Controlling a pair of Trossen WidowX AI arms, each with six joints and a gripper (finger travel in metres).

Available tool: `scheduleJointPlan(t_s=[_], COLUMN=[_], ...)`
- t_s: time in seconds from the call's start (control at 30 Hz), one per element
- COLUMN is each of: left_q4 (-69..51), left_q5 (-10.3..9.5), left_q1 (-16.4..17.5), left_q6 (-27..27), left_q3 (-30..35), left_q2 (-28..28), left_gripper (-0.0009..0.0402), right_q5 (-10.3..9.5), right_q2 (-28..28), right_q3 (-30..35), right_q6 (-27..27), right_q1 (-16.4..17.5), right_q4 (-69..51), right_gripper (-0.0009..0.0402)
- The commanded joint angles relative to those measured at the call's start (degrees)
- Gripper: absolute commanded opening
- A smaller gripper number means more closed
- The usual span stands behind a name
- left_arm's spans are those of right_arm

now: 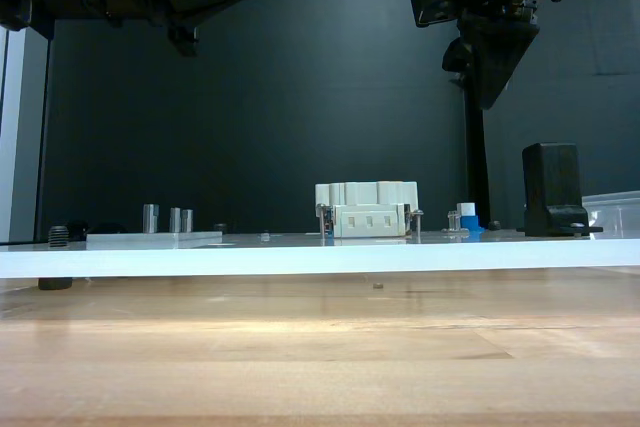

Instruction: Pick the 16mm bar from the taskboard and place it in the container

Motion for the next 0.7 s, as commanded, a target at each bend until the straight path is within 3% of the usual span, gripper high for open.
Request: scheduleJointPlan(t_s=[0.03,0.3,0.7], left_q4=[0.0,0.0,0.0], left_q5=[0.02,0.02,0.02], left_q1=[0.0,0.0,0.0], left_q6=[0.0,0.0,0.0], left_q3=[0.0,0.0,0.0], left_q2=[0.0,0.0,0.0], left_gripper=[0.0000,0.0000,0.0000], right_q5=[0.09,0.11,0.48], right_q2=[0.0,0.0,1.4], right_q3=[-0.1,-0.1,-0.1], right_q6=[-0.4,0.5,7.7], right_q1=[0.2,1.2,9.2], right_q4=[0.0,0.0,-0.5], right_gripper=[0.0000,0.0000,0.0000])
